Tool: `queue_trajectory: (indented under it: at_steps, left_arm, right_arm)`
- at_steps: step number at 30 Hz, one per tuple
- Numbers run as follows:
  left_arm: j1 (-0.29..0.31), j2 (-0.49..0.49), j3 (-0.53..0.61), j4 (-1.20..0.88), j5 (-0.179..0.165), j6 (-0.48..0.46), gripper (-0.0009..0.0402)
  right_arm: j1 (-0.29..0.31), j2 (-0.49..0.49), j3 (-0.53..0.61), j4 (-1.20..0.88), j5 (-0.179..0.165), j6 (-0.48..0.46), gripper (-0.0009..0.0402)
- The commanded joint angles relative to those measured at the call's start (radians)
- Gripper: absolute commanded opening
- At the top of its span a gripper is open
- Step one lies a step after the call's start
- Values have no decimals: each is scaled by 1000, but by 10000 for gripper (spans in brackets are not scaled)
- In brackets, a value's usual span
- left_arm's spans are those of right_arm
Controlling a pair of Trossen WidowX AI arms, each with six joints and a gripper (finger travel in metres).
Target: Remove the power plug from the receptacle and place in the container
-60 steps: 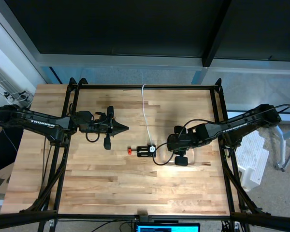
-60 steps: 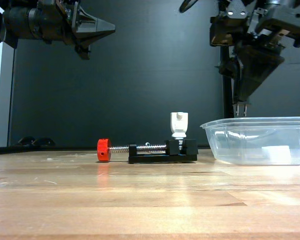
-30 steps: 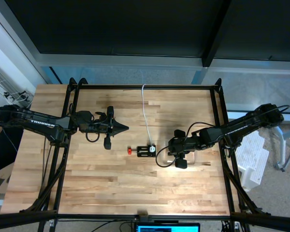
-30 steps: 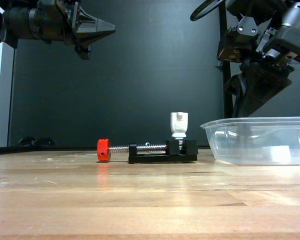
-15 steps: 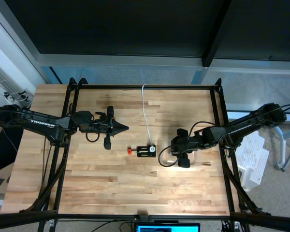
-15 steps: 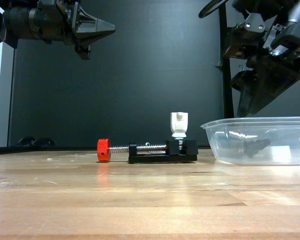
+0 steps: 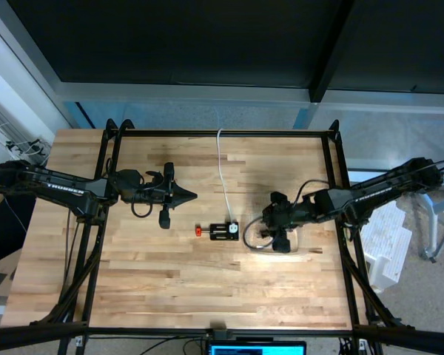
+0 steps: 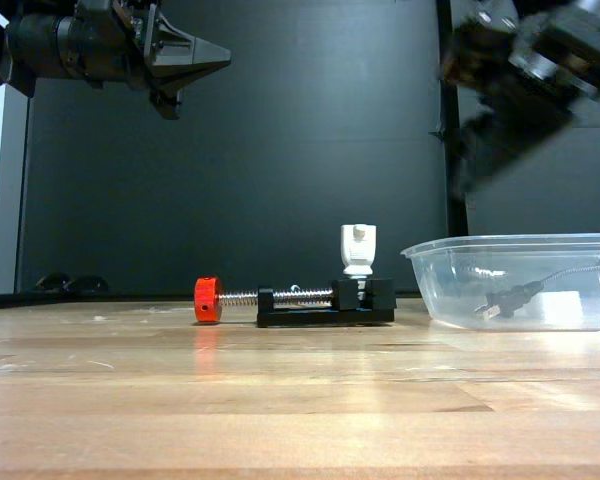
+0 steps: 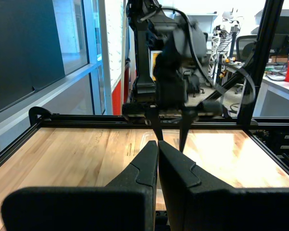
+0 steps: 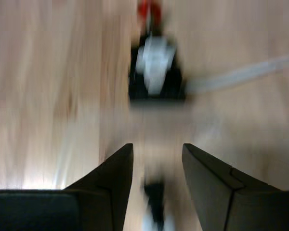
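power plug down, arm above: the power plug lies on the floor of the container, its thin cord curving up toward the tray's wall. the right gripper hangs over the tray with its fingers spread apart and nothing between them.

the receptacle stands just beside the container, white socket block upright in its black clamp. nothing is plugged into it. the red knob points away from the tray and the long white cable runs off toward the far edge of the table.

the left gripper sits parked high over the left half of the table, fingers pressed together, well apart from the work.

as a reading of the scene, both halves of the job look done: the plug is out of the socket and resting inside the tray, free of any grip. what remains is tidy-up. the right arm needs only to lift straight clear of the container (keeping its open fingers away from the cord, which rises near the wall and could snag) and then swing back toward its own side. no fresh grasp appears to be called for.
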Motion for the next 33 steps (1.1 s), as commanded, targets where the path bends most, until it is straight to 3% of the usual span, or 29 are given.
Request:
queue_trajectory:
  at_steps: [1, 5, 9, 12, 16, 26, 33]
  left_arm:
    - [0, 0, 0, 0, 0, 0, 0]
    - [0, 0, 0, 0, 0, 0, 0]
    - [0, 0, 0, 0, 0, 0, 0]
    - [0, 0, 0, 0, 0, 0, 0]
    - [0, 0, 0, 0, 0, 0, 0]
    - [0, 0, 0, 0, 0, 0, 0]
    - [0, 0, 0, 0, 0, 0, 0]
  right_arm:
    - [-41, -34, 9, 93, 0, -63, 111]
    - [-99, -61, 8, 171, -16, -108, 83]
    - [-150, -75, 8, 277, -90, -135, 54]
    - [-178, -75, 8, 365, -111, -156, 29]
    - [-203, -75, -6, 482, -111, -180, -2]
    - [-205, -83, -116, 816, -105, -167, -1]
    - [-221, -94, -202, 934, -105, -146, 0]
